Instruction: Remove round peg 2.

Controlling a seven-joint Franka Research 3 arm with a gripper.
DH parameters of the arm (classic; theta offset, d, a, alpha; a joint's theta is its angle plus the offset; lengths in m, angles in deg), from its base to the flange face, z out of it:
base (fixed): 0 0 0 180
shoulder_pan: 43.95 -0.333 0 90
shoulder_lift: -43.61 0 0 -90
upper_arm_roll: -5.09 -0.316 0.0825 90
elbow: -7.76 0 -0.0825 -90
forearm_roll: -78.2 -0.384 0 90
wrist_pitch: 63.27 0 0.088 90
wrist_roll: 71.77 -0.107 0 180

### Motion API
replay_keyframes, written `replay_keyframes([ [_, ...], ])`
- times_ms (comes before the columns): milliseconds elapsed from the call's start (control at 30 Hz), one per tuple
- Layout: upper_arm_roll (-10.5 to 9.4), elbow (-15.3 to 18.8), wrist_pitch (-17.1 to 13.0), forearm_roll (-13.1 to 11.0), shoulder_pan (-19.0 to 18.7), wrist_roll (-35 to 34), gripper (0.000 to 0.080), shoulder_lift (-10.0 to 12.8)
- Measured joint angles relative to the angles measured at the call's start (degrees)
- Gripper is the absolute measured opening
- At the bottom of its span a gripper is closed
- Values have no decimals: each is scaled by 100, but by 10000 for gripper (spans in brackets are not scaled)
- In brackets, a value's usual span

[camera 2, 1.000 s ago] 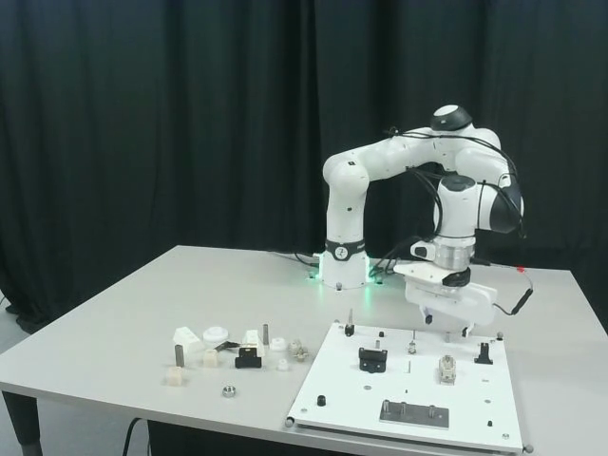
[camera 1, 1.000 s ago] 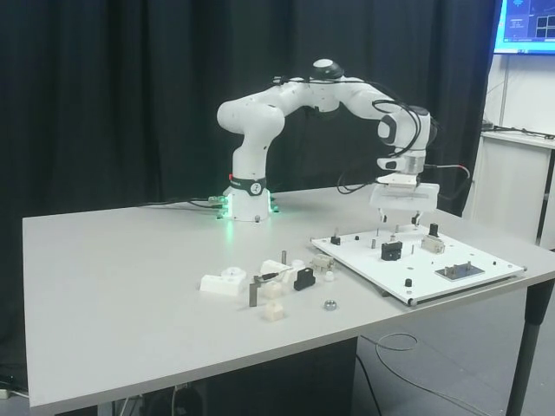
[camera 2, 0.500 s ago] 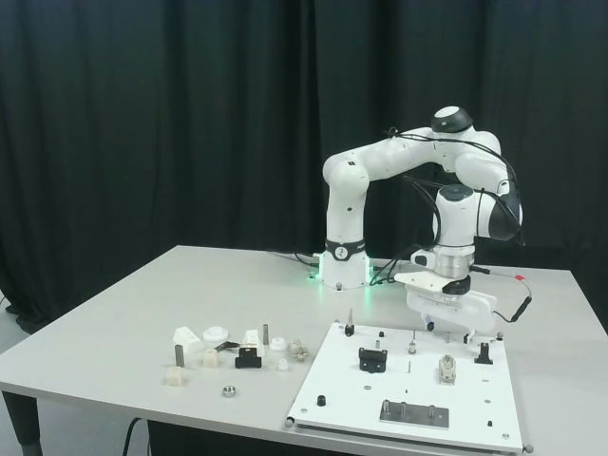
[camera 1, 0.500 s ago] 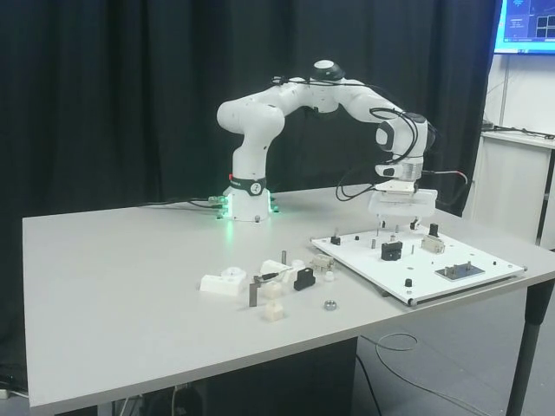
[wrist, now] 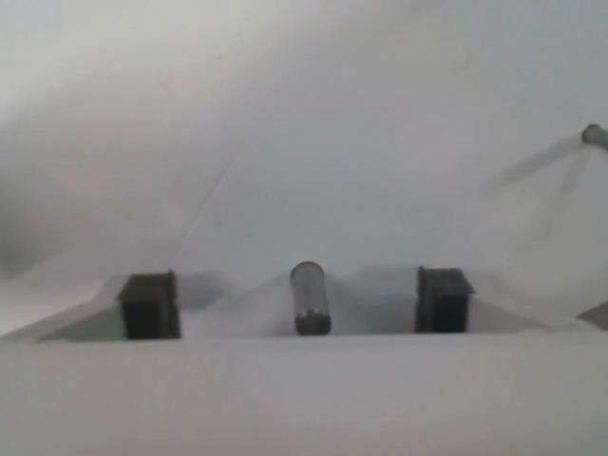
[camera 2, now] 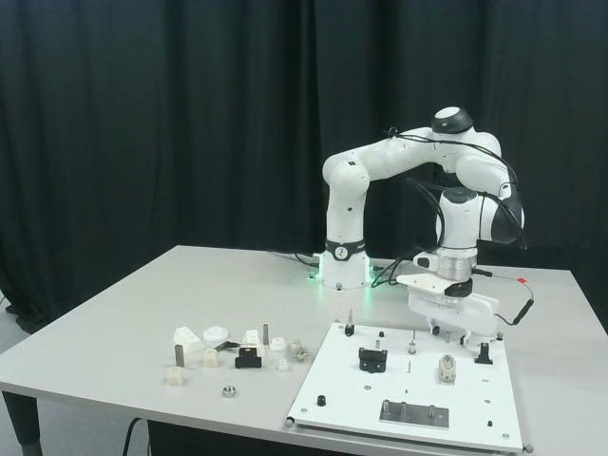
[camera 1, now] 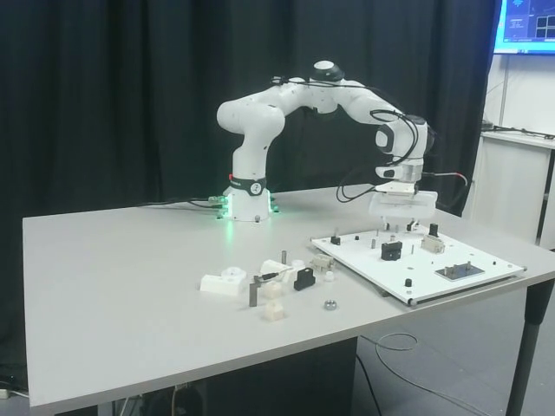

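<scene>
In the wrist view a short grey round peg [wrist: 310, 296] stands upright on the white board [wrist: 313, 142]. My gripper [wrist: 295, 302] is open, and its two black fingertips [wrist: 149, 306] flank the peg with a gap on each side. From the room cameras the gripper [camera 1: 395, 225] [camera 2: 448, 330] hangs low over the back of the white board [camera 1: 473, 257] [camera 2: 337, 385], and the white hand hides the peg. A second thin peg [wrist: 594, 135] shows at the edge of the wrist picture.
The board also carries a black block [camera 1: 391, 251] [camera 2: 371, 359], other small fixtures and a grey plate [camera 1: 458, 271] [camera 2: 412, 413]. Several loose white, grey and black parts [camera 1: 269, 284] [camera 2: 228, 353] lie on the grey table beside the board.
The gripper has come down toward the back of the board and shifted slightly toward the robot's base. Nothing on the table has moved.
</scene>
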Motion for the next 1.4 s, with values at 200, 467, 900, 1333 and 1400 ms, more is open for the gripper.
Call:
replay_keyframes([
  [200, -36, 17, -97, 6, -1, 0, 474, 0],
  [467, -57, 65, -217, 23, -2, 0, 314, 0],
  [900, -64, 71, -265, 10, -30, 0, 75, -1],
  [1333, 41, 71, -272, 212, -83, 0, 75, -88],
  [1400, 73, 71, -272, 280, -95, 0, 74, -134],
])
